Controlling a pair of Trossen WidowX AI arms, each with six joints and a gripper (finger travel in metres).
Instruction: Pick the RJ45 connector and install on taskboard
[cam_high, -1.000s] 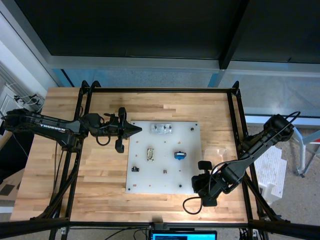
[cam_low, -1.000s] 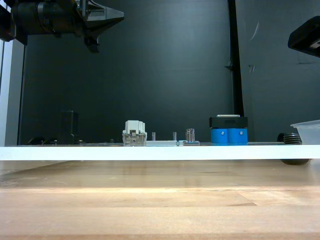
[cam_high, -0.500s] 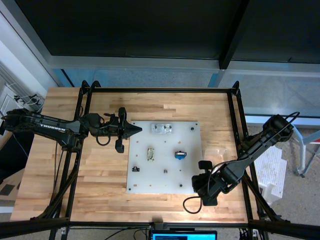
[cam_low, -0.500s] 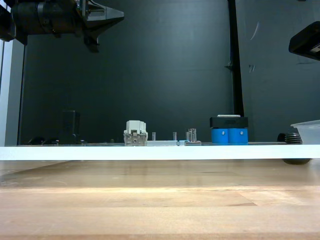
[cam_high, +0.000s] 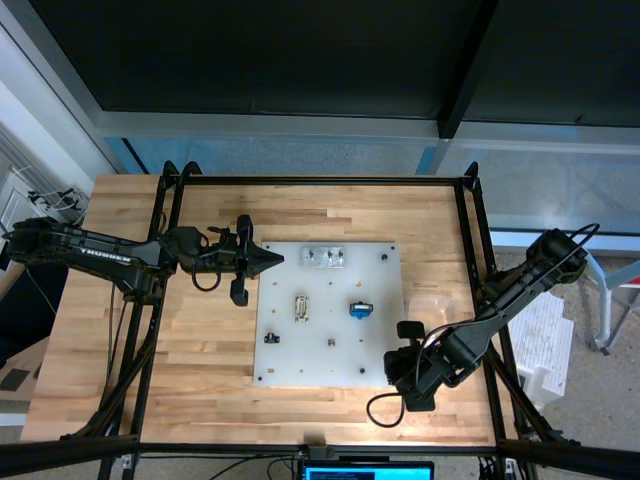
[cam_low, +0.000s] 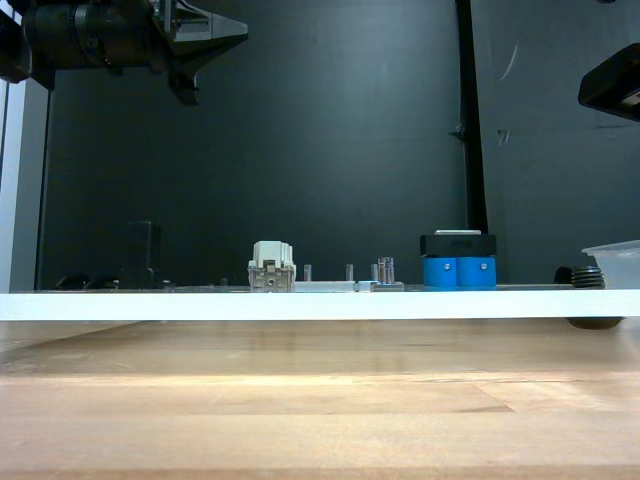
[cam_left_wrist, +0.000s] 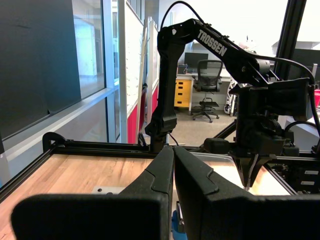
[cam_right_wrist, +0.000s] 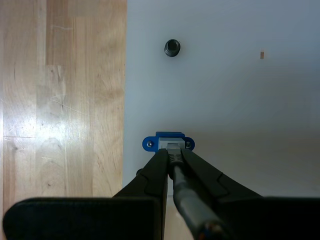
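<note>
right gripper (cam_right_wrist: 172, 151) fingers clamped on RJ45 connector (cam_right_wrist: 176, 172) | connector tip at blue fitting (cam_right_wrist: 168, 143) near taskboard (cam_right_wrist: 225, 100) edge | pick done; seating seems begun, full insertion unconfirmed; release left | left gripper (cam_left_wrist: 173, 150) fingers together, holding nothing, high over the board's left edge

Bright, even overhead light — soft glare on the wooden table (cam_low: 300, 385).

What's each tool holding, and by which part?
The right tool, over the taskboard's near right corner, pinches the RJ45 connector just behind its tip. The left tool, at the board's left edge, is shut, empty.
</note>
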